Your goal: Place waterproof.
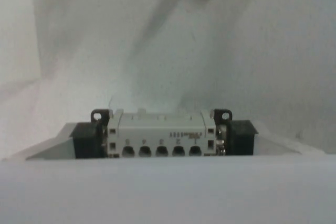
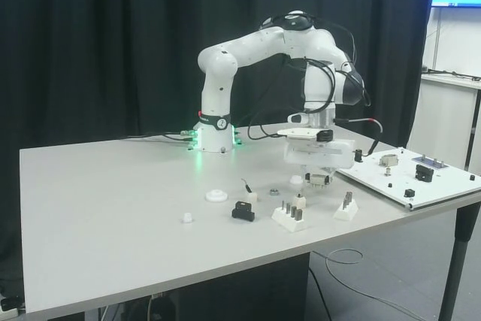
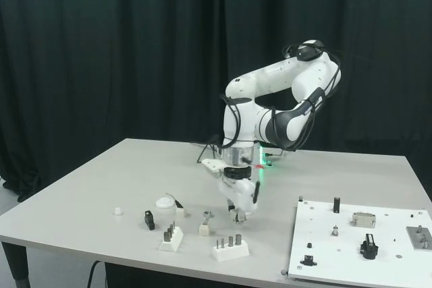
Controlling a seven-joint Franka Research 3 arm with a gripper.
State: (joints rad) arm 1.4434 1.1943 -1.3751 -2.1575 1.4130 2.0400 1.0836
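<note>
The waterproof connector (image 1: 160,135) is a small grey-white block with a row of several round sockets and two black mounting ears. My gripper (image 1: 163,141) is shut on it, one black finger pad (image 1: 86,140) on each side. In the first room view the gripper (image 2: 319,177) holds the connector (image 2: 319,181) a little above the grey table (image 2: 113,193), just left of the white board (image 2: 443,195). In the second room view the gripper (image 3: 237,212) hangs over the table near the front fixtures, with the connector mostly hidden by the fingers.
The white board (image 3: 351,261) carries several small mounted parts. In front of the gripper stand white holders with pins (image 2: 289,216) (image 2: 346,208), a black part (image 2: 242,210), a white disc (image 2: 216,196) and a small white cap (image 2: 187,218). The arm's base (image 2: 213,137) shows green lights.
</note>
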